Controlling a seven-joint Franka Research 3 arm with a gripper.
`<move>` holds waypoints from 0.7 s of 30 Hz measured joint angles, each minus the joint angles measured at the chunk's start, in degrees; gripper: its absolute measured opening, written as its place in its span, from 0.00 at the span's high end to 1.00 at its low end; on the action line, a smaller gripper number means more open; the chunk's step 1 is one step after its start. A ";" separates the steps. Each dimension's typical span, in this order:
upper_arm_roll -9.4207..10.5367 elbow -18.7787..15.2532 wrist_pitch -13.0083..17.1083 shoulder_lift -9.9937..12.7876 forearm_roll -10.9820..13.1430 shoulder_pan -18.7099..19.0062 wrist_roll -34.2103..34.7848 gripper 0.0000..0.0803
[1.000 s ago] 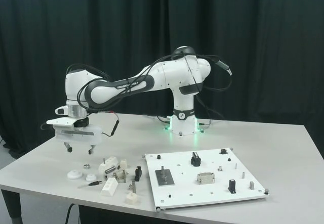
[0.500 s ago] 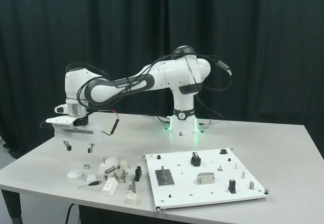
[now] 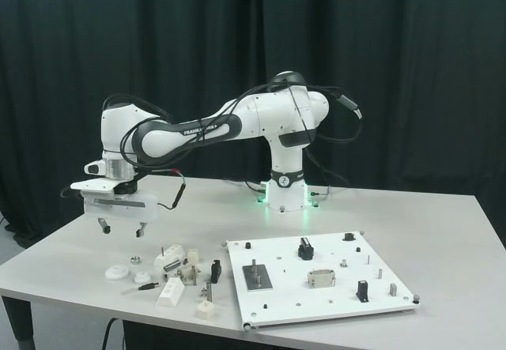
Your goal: Remove round peg 2.
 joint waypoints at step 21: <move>-2.10 2.74 -5.52 0.00 0.00 1.01 0.99 0.00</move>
